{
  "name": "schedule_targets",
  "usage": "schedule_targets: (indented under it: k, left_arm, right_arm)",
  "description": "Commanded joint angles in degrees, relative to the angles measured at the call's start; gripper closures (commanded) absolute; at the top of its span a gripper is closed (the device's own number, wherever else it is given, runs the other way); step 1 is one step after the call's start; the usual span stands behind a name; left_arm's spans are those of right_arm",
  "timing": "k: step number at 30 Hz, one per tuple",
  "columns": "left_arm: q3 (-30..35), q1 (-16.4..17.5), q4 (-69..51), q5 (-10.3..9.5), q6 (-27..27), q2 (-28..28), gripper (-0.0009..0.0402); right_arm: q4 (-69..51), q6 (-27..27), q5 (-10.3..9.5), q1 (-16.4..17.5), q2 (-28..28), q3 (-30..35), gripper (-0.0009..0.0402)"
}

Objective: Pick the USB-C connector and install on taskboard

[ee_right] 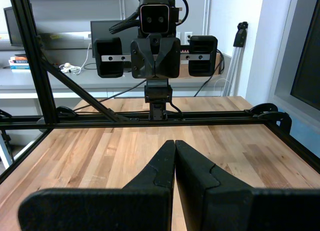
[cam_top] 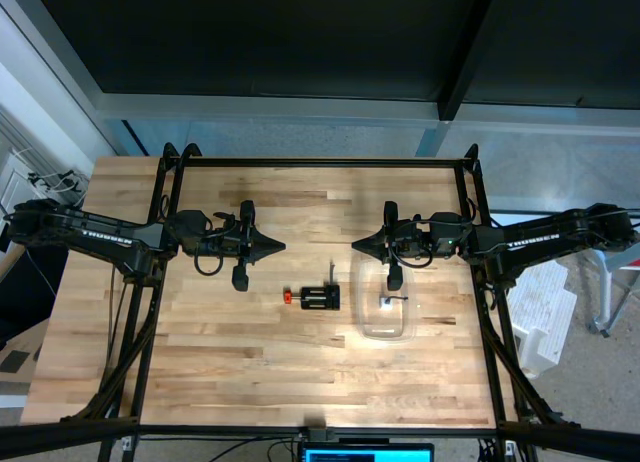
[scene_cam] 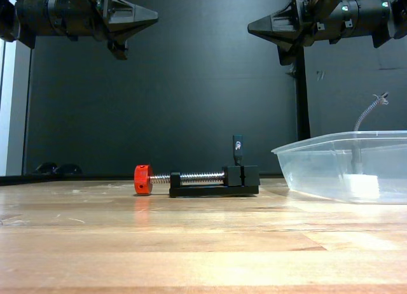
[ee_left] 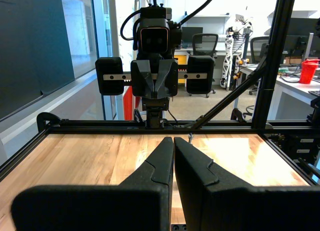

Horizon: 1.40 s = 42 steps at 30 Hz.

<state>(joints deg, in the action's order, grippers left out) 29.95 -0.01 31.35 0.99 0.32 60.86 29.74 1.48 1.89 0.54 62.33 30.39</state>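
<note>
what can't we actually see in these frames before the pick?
- USB-C connector: only a dark sliver in the clear tray in the high view, too small for orientation; in the low view, the tray wall blurs it.
- Socket on the taskboard: too small in the high and low views.
- Wrist views: left gripper and right gripper, both shut and high above the table, face each other; the taskboard and tray lie outside both views.
</note>
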Motion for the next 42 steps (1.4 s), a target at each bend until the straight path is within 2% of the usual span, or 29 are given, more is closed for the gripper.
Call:
schedule_targets:
  k: [1, 25, 35, 42]
  left_arm:
    - [0.0, 0.0, 0.0, -0.02, 0.0, 0.0, 0.0393]
    - [0.0, 0.0, 0.0, 0.00, 0.0, 0.0, 0.0393]
    - [0.0, 0.0, 0.0, 0.00, 0.0, 0.0, 0.0393]
    - [0.0, 0.0, 0.0, 0.00, 0.0, 0.0, 0.0393]
  right_arm:
    - [1.0, 0.0, -0.44, 0.1, 0.0, 0.0, 0.0393]
    - [0.6, 0.8, -0.37, 0.1, 0.0, 0.1, 0.0393]
    - [-24.5, 1.8, 0.13, 0.4, 0.3, 9.3, 0.0393]
    - [-41.2, 3.7, -0.04, 0.8, 2.8, 16.3, 0.0393]
